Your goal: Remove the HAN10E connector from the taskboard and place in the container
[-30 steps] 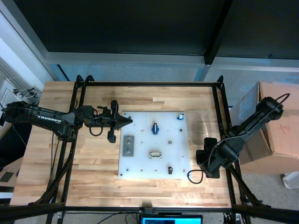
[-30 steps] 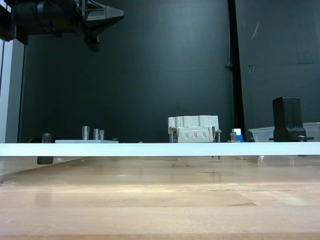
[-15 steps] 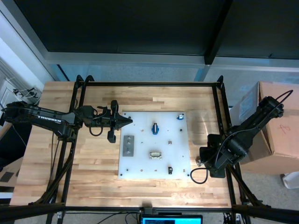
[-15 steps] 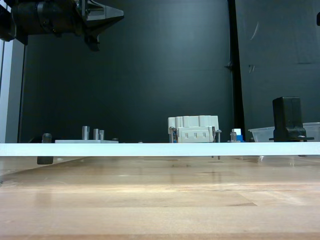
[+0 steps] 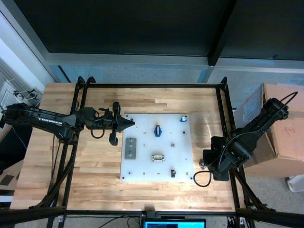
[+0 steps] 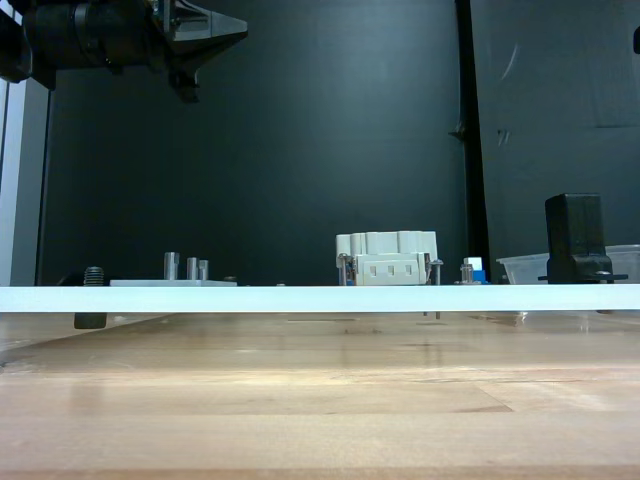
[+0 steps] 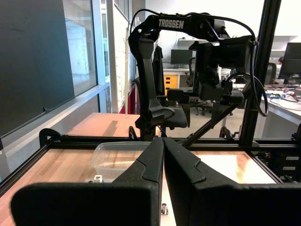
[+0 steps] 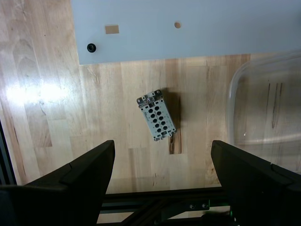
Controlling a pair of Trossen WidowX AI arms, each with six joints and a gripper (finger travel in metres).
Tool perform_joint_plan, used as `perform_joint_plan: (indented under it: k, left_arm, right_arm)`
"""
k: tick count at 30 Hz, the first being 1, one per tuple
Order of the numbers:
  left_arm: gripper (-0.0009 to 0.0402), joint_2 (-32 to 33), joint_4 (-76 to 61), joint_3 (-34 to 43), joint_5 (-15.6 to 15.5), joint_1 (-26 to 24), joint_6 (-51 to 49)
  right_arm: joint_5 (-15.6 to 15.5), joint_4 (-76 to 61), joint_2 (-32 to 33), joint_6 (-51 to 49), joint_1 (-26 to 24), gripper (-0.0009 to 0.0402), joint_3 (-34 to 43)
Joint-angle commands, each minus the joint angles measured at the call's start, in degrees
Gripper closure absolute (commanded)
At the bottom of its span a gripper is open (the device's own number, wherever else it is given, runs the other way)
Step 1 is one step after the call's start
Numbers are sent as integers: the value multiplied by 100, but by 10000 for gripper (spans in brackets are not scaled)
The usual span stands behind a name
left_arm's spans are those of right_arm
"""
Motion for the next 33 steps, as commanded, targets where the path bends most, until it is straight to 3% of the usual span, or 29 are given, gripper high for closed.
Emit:
perform_joint_plan:
  k: [1,10,21,33]
  left_arm:
    - [393,0,2,2,0,0,2]
    - [393,2,2,2,0,0,2]
    - [393,0,2,2,0,0,2]
    - [393,2,2,2,0,0,2]
  right_arm:
    - [7,-39,-11,-168,2,107,-28]
    - [2,-42,-138,-1554,17,107,-203]
    - [2,44,-118,-1722,13,107,-334]
    - [-9,1954,-48,-2317,2,107,-1976]
